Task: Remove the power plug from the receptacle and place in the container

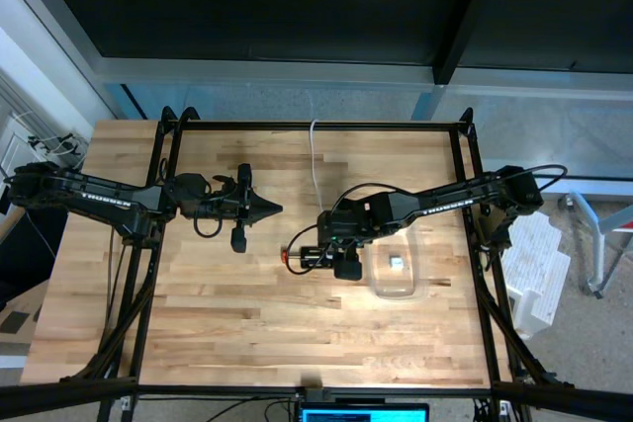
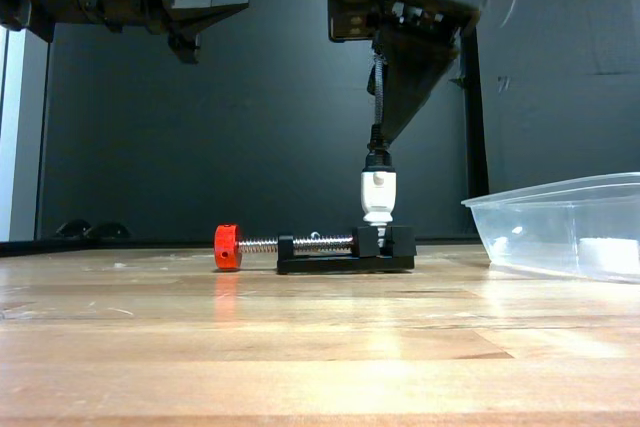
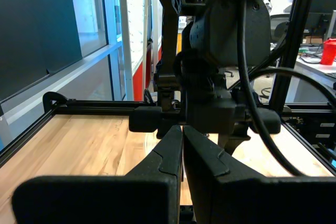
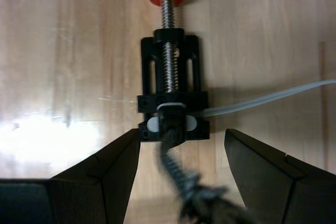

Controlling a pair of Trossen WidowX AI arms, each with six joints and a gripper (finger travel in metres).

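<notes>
The power plug (image 2: 377, 160) is small and black and stands upright in the white receptacle (image 2: 378, 195). The receptacle is held in a black clamp (image 2: 346, 251) with a red-orange knob (image 2: 227, 247). The plug's thin black cord (image 2: 378, 97) runs up into my right gripper (image 2: 388, 135), which hangs directly over it. In the right wrist view the right gripper (image 4: 182, 132) is open, one finger on each side of the plug (image 4: 170, 123), not touching it. The clear container (image 1: 396, 272) lies just right of the clamp. My left gripper (image 1: 265, 210) is shut, raised left of the clamp.
A small white block (image 1: 396, 262) lies inside the container (image 2: 560, 232). The long white cable (image 1: 316, 165) runs from the table's far edge to the clamp (image 1: 312, 256). A black frame rail (image 1: 316, 126) borders the wooden table.
</notes>
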